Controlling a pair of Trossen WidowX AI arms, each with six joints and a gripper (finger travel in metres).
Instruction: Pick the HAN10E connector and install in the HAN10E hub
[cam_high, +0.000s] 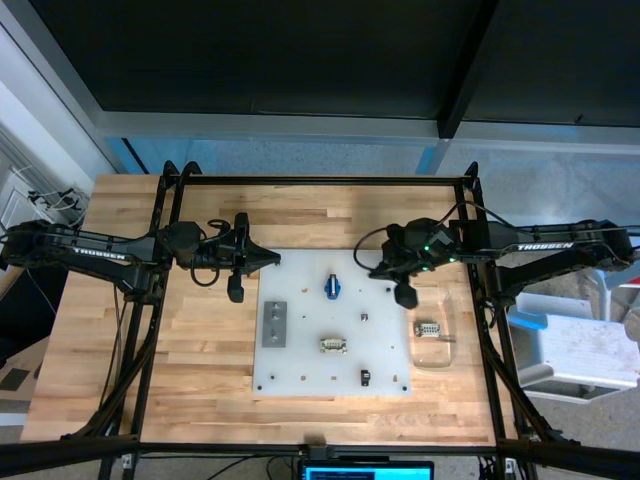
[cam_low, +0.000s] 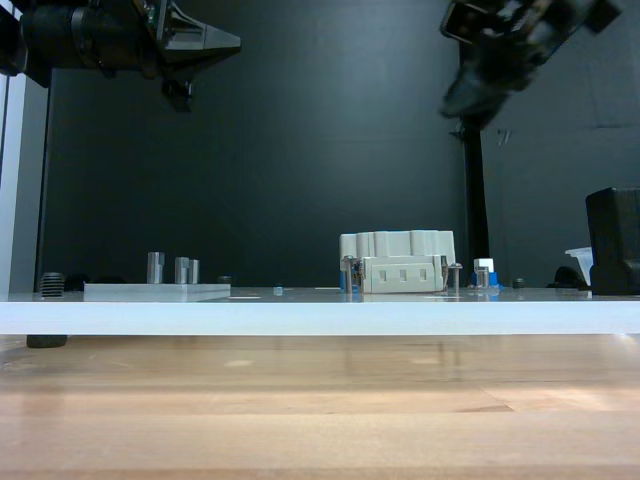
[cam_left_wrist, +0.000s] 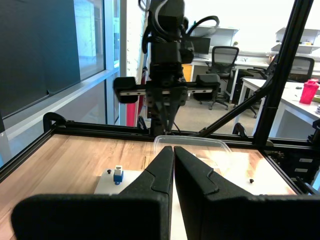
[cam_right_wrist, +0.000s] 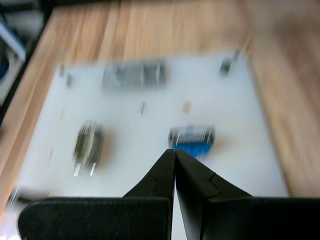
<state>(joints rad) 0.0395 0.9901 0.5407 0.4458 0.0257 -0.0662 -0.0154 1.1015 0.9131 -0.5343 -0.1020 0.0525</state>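
Note:
The HAN10E connector (cam_high: 428, 328), a small off-white block, lies in a clear tray (cam_high: 446, 352) just right of the white plate (cam_high: 300, 375). The HAN10E hub (cam_high: 333, 345) (cam_low: 398, 262) (cam_right_wrist: 88, 145) sits fastened near the plate's front middle. My right gripper (cam_high: 375, 271) (cam_right_wrist: 175, 151) hangs shut and empty above the plate's back right part, near the blue upright part (cam_high: 332, 286) and behind and left of the connector. Its view is smeared. My left gripper (cam_high: 272, 261) (cam_left_wrist: 173, 150) is shut, holds nothing, and hovers over the plate's back left corner.
A grey metal block (cam_high: 275, 323) (cam_right_wrist: 134, 76) is mounted on the plate's left side. A small black part (cam_high: 365, 376) stands near the plate's front edge. Black frame rails (cam_high: 150, 330) run along the table's sides and back.

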